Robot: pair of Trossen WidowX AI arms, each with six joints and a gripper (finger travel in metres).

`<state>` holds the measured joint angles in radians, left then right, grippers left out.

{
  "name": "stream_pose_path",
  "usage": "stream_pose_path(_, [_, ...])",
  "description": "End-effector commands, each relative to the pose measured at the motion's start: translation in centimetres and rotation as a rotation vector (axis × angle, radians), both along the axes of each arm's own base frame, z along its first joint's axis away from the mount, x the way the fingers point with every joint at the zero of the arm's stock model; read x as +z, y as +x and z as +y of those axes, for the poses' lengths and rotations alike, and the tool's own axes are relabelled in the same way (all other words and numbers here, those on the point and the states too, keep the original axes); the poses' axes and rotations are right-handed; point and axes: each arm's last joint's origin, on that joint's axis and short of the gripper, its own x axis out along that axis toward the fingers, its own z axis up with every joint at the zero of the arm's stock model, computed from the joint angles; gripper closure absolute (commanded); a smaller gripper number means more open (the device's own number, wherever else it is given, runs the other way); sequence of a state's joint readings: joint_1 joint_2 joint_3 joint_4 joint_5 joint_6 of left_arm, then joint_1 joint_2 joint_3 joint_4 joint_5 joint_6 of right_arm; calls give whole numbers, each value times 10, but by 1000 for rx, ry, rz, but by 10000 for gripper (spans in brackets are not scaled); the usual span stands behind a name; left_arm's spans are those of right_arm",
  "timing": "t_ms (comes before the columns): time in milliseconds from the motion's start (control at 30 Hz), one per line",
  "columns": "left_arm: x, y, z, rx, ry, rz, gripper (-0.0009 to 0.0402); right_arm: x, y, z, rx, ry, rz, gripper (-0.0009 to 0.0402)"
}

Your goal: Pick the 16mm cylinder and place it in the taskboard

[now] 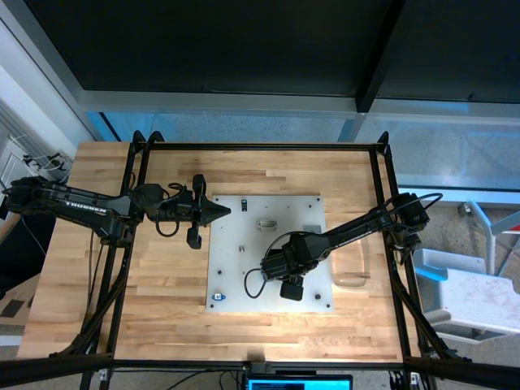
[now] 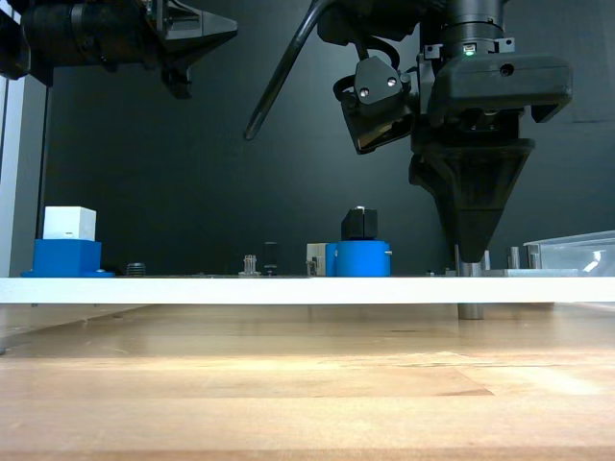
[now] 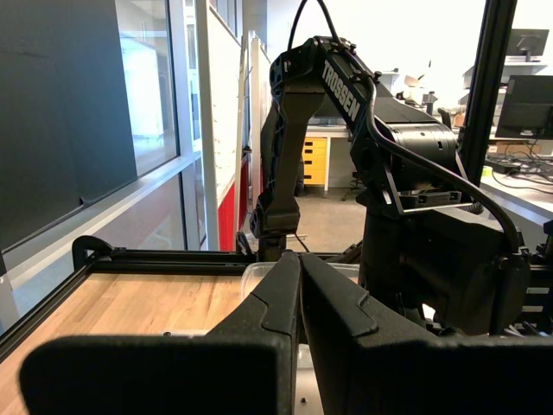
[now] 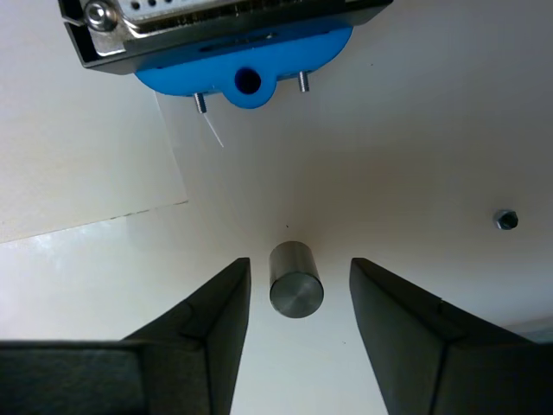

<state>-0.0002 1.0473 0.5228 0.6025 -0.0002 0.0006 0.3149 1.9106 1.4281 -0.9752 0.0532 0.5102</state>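
The 16mm cylinder is a short dark-grey metal peg standing upright on the white taskboard. My right gripper points straight down over it, open, one finger on each side with a gap to the peg. In the low view the right gripper hangs just above the cylinder, whose lower end shows beneath the taskboard near its front edge. The right arm hides the peg in the high view. My left gripper hovers shut at the taskboard's left edge, holding nothing.
A blue-mounted multi-pin connector lies close beyond the peg. On the board stand a blue round fitting and a blue base with a white block. A clear tray sits right of the board. A black frame rings the table.
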Motion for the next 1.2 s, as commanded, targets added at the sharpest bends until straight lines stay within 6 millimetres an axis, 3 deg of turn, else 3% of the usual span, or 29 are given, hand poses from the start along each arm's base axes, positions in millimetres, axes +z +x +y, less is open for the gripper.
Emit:
stream_pose_path(33, [0, 0, 0, 0, 0, 0, 393, 1, -1, 0, 0, 2, 0, 212])
stream_pose_path(333, [0, 0, 0, 0, 0, 0, 393, 7, -4, 0, 1, 3, -3, 206])
stream_pose_path(1200, [0, 0, 0, 0, 0, 0, 393, 63, -33, -10, 1, 31, -91, 205])
